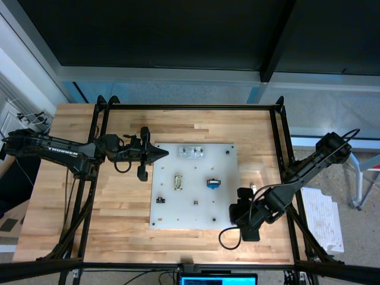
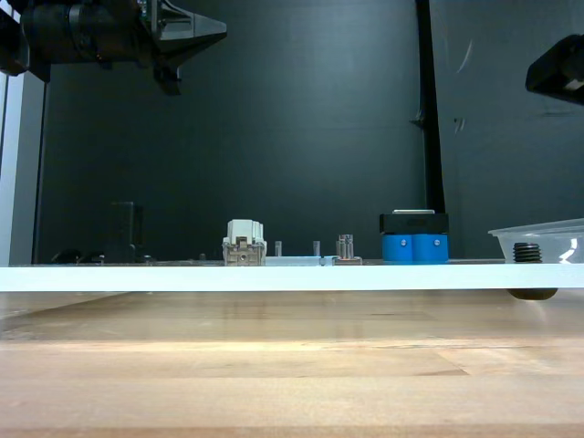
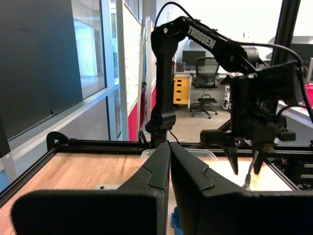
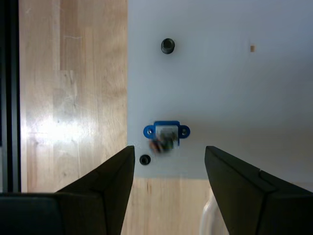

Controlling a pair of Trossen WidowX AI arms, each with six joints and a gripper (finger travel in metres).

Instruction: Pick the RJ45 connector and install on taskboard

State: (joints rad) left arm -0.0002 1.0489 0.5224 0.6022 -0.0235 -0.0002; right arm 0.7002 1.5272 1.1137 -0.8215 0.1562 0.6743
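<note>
The taskboard is a white square plate in the middle of the table, with its edge in the low view. My right gripper hangs open over the board's near right corner, empty. Between its fingers the right wrist view shows a small blue fitting with a whitish centre. A tiny whitish piece, possibly the RJ45 connector, lies just right of the board, beside the right gripper. My left gripper is shut and empty, high over the board's far left edge.
On the board stand a beige connector block, a blue and black fitting and metal posts. A clear plastic tray sits at the right. Black frame rails border the table.
</note>
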